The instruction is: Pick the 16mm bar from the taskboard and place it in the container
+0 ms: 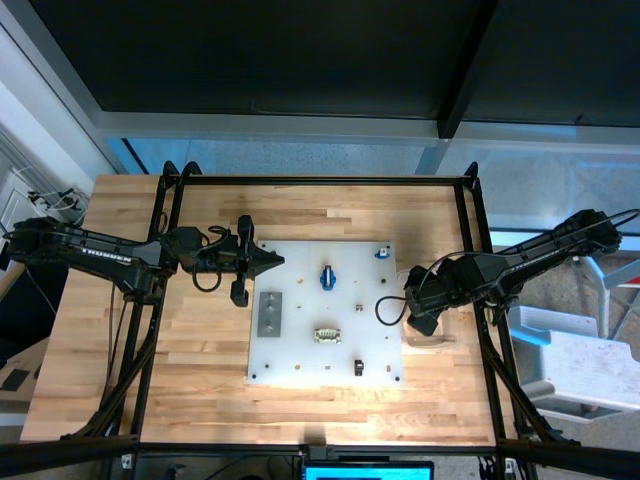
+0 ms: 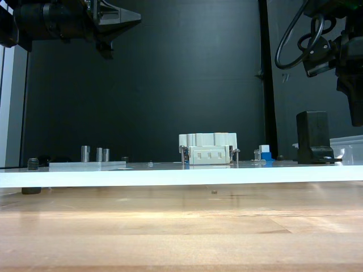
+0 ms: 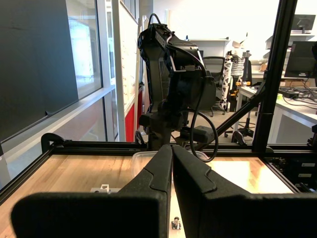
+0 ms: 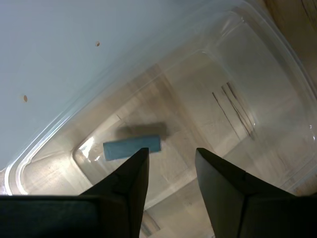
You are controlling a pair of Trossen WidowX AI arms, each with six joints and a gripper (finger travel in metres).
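Bar down in the container, right gripper open above it.

Our right gripper point(image 4: 171, 153) hovers spread wide and empty just over the container point(image 4: 277, 64), where the bluish bar point(image 4: 132, 147) lies flat on the bottom. We judge the placing done, with only the retreat left. Our left gripper point(image 3: 172, 148), pinched together on nothing, hangs by the taskboard's point(image 1: 300, 350) left edge. Both rest on a pale wooden worktop point(image 1: 200, 400), with a black frame, glass partitions and office desks beyond.

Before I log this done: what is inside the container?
A pale blue bar lies flat in the container, under the open right gripper, which hides part of the floor. Left gripper hovers shut at the taskboard edge.
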